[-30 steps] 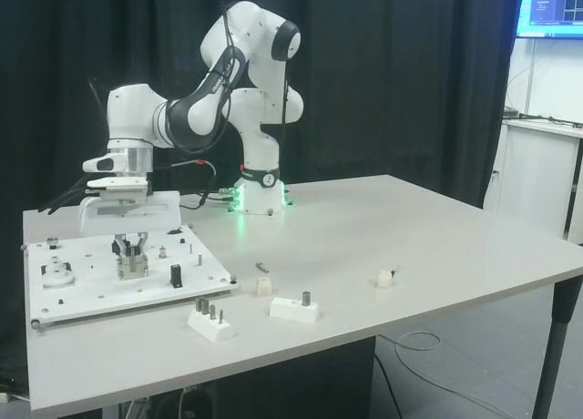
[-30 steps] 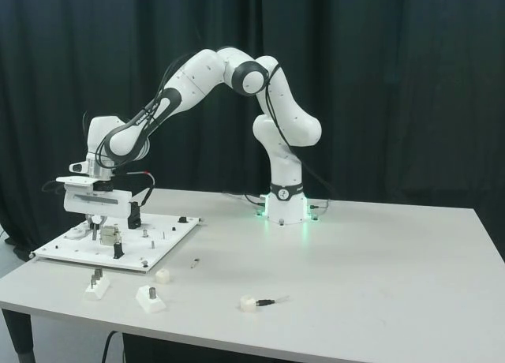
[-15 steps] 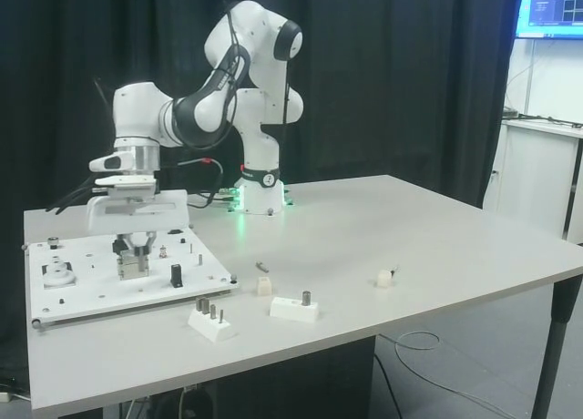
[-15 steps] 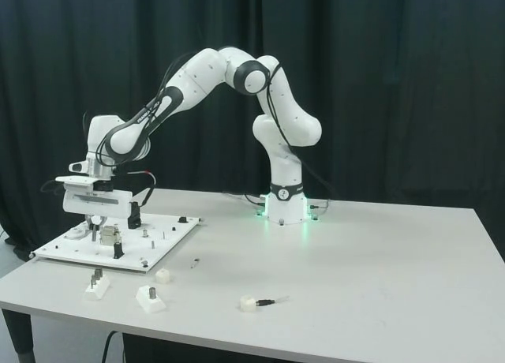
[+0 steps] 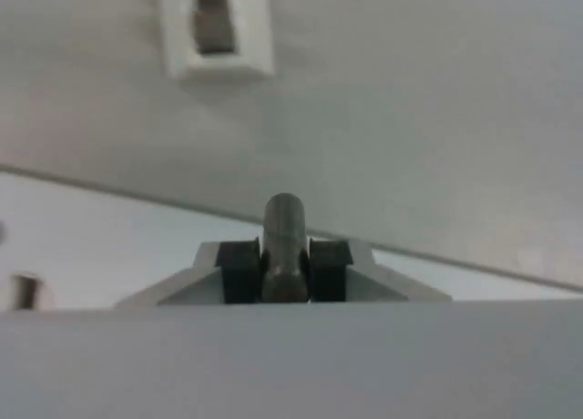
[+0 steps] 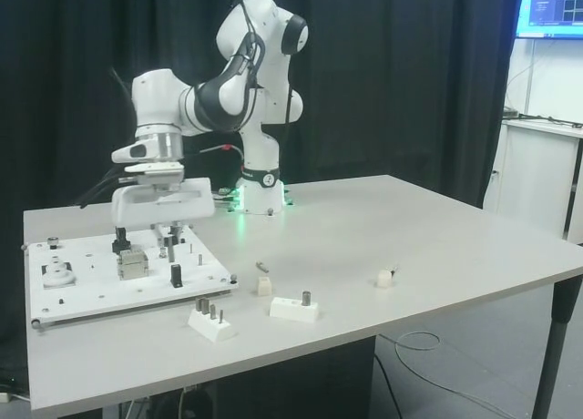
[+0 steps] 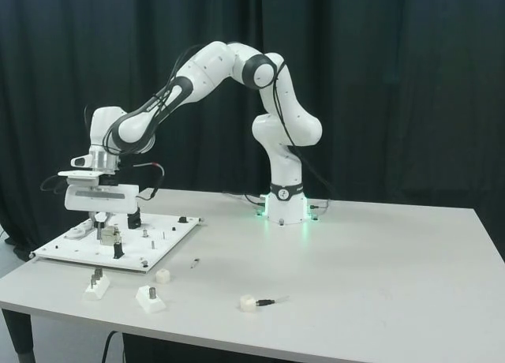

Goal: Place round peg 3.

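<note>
Clamped between the black jaws, round peg 3 (image 5: 284, 246) hangs upright in the gripper (image 6: 171, 231), which has lifted off the white board (image 6: 91, 296) and swung right from the metal block (image 6: 132, 263). To my eye it's picked, but seating remains.

arm (image 6: 228, 82): white shells, black bands at the joints
tool (image 5: 284, 271): black finger pads on grey fingers
round peg (image 5: 284, 246): grey, plain, held between the black pads
board (image 6: 91, 287): white, plain, below the tool
desk (image 6: 410, 228): grey, plain
curtain (image 7: 394, 79): black, behind the arm
base light (image 7: 264, 215): green glow at the arm's foot
peg holders (image 6: 293, 309): white blocks with grey pins, on the desk near the board
</note>
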Controlling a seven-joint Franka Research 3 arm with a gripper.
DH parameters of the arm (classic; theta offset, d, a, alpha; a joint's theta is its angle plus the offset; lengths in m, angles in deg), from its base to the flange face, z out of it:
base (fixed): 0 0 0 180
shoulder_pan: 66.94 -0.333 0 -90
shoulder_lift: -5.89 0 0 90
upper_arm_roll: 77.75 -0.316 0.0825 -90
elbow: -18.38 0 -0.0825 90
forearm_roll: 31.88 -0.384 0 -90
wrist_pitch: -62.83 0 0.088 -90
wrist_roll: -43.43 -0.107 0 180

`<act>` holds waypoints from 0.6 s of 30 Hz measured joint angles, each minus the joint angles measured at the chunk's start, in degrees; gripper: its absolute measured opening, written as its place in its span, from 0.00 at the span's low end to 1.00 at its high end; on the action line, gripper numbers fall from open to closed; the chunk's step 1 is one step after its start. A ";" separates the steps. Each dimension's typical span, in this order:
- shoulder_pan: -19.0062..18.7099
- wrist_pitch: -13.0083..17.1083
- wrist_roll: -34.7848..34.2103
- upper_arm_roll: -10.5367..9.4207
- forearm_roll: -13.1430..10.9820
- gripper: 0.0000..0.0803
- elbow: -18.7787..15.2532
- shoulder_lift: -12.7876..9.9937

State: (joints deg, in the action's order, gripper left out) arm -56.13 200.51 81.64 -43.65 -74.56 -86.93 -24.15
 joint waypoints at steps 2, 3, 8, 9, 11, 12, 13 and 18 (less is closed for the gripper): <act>-0.55 -0.98 0.00 0.02 0.12 0.14 -0.27 0.69; -0.81 -1.34 0.00 0.03 0.22 0.14 -0.48 1.02; -2.56 -3.05 0.00 0.04 1.17 0.14 -2.33 3.01; -2.97 -3.24 0.00 0.04 1.42 0.14 -2.82 3.41; -3.85 -3.43 0.00 0.05 1.90 0.14 -3.96 4.28; -4.35 -3.48 0.00 0.04 2.11 0.14 -4.62 4.73; -4.86 -3.48 0.00 0.05 2.32 0.14 -5.28 5.19; -7.58 -3.44 -0.25 0.06 2.91 0.14 -8.69 7.40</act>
State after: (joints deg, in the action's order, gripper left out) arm -63.71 197.06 81.38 -43.59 -71.64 -95.62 -16.75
